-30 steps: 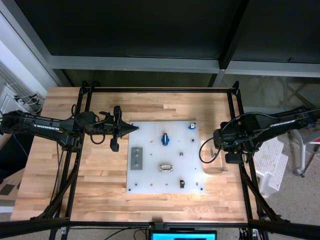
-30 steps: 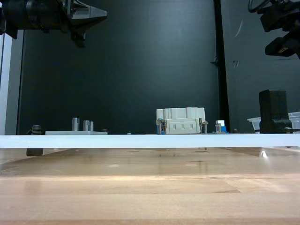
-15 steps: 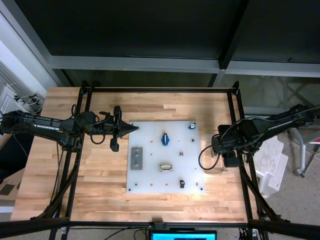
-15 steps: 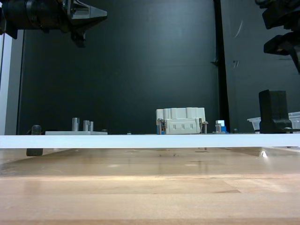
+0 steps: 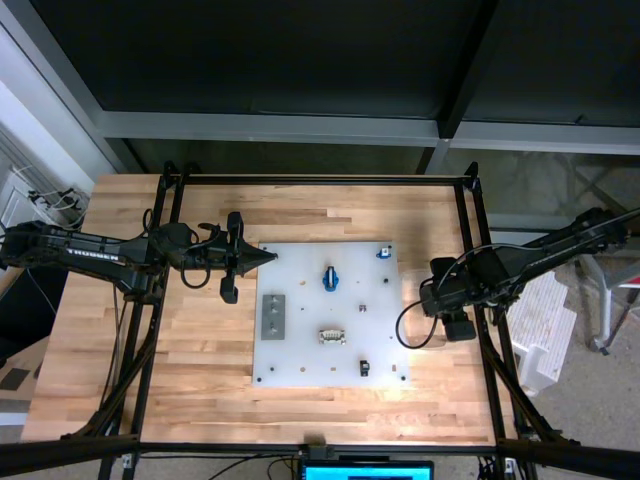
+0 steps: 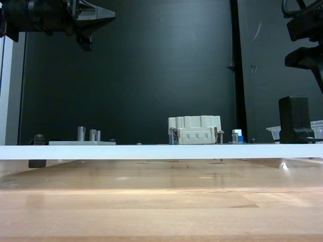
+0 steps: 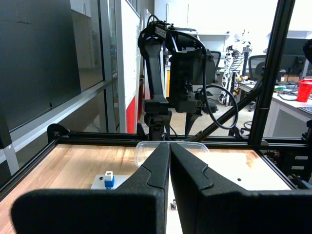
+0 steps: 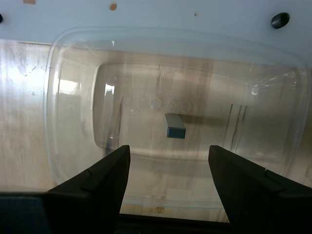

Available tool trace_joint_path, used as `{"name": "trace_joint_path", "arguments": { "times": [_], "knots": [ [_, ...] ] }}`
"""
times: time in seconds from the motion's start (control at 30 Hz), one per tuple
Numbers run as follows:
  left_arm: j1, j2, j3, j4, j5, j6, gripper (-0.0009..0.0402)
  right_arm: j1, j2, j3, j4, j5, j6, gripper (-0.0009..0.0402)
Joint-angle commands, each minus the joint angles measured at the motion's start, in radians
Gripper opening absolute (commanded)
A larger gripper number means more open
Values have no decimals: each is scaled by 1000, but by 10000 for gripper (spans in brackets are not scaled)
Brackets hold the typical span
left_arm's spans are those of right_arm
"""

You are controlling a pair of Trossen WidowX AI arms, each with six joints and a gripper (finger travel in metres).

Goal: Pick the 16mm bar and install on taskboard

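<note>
left gripper (image 7: pixel 169 146) aloft, right (image 8: pixel 168 149) over bar (image 8: pixel 175 126)

I count two grippers. The left gripper (image 7: pixel 169 146), fingers pressed together, is above the taskboard's left edge. The right gripper (image 8: pixel 168 151), fingers spread, is over the tray.

- One taskboard (image 5: pixel 300 290).
- One clear tray (image 8: pixel 53 107).
- One 16mm bar (image 8: pixel 175 126), lying free in the tray.
- Three steel pegs (image 6: pixel 92 134) on one grey plate (image 5: pixel 273 316).
- One beige connector (image 6: pixel 194 129).

Even overhead light brightens the tabletop (image 5: pixel 200 380) in the high view, with blackness beyond. The low view is dim, the left pincer (image 6: pixel 110 17) a silhouette high against black. Glare streaks the clear tray (image 8: pixel 51 122) below the right pincer (image 8: pixel 168 152), whose near edges look soft
</note>
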Motion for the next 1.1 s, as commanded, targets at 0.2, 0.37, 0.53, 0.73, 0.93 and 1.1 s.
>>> {"name": "trace_joint_path", "arguments": {
  "times": [0.2,0.37,0.53,0.73,0.93,1.1],
  "knots": [
    [0,0,0,0,0,0,0,14,13,-51,57,0,2,240],
    [0,0,0,0,0,0,0,18,26,-77,80,0,7,240],
    [0,0,0,0,0,0,0,19,36,-99,115,0,7,240],
    [0,0,0,0,0,0,0,23,44,-130,144,0,7,240],
    [0,0,0,0,0,0,0,26,56,-143,163,0,7,240],
    [0,0,0,0,0,0,0,29,56,-152,174,0,7,240]
  ]
}}
